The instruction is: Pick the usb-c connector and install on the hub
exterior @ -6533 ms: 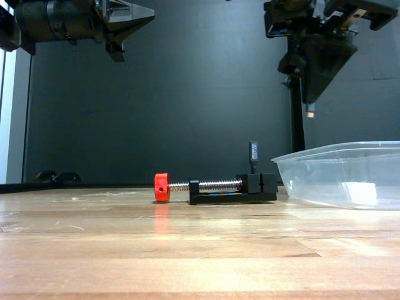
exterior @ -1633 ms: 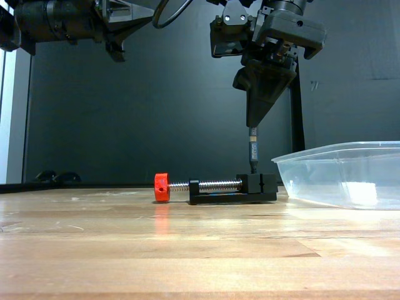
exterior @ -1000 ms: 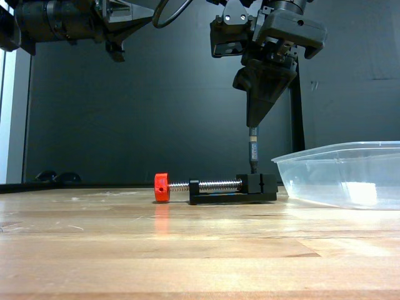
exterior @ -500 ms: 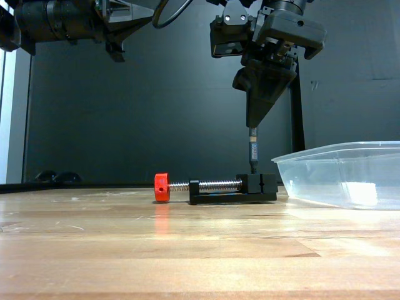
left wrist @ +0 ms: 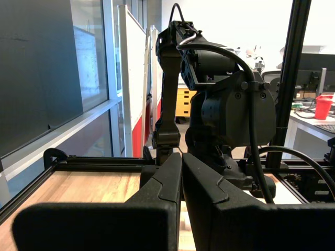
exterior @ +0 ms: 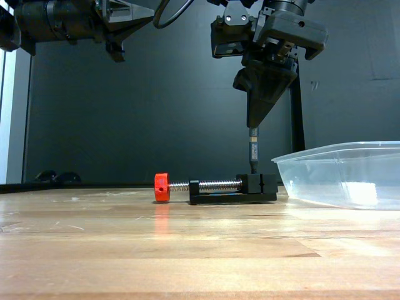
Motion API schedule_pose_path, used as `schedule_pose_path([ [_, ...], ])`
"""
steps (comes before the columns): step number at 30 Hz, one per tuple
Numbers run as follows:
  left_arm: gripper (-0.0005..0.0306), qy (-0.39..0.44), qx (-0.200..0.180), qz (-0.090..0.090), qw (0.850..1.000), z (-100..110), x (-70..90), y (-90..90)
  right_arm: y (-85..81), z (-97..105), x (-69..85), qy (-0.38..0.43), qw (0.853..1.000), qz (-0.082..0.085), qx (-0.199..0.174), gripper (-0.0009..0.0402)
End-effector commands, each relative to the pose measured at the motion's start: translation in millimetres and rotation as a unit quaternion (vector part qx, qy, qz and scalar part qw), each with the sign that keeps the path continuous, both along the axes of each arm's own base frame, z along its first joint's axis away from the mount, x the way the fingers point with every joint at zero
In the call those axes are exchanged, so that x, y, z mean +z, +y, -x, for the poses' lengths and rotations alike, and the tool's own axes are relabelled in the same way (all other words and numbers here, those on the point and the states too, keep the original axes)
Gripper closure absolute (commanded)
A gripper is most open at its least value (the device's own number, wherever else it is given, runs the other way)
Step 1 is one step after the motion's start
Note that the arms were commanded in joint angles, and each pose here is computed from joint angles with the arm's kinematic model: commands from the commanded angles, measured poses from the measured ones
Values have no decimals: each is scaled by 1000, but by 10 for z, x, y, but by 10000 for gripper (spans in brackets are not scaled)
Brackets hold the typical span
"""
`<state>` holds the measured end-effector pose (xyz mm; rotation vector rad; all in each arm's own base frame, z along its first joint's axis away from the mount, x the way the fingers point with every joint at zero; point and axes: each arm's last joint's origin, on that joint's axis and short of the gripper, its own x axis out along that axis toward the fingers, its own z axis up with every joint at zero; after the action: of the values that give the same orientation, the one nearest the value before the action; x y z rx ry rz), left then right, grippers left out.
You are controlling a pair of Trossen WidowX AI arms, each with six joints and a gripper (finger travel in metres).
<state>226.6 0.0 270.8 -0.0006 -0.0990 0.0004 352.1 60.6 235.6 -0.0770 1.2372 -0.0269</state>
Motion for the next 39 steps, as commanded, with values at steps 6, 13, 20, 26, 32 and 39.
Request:
schedule_pose_path([
  [6,300,0,0,0,1000,-1,0,1,-2,-2,-51,0,1000,-5,2,393],
  [13,300,0,0,0,1000,-1,-1,1,-3,5,-53,4,1000,-7,2,393],
  [20,300,0,0,0,1000,-1,0,1,-2,12,-54,7,1000,-7,3,393],
  [26,300,0,0,0,1000,0,0,1,0,12,-54,8,1000,-7,5,393],
  [32,300,0,0,0,1000,-1,0,1,10,13,-52,7,1000,-7,6,393],
  [39,300,0,0,0,1000,-1,0,1,24,11,-43,3,1000,-8,8,393],
])
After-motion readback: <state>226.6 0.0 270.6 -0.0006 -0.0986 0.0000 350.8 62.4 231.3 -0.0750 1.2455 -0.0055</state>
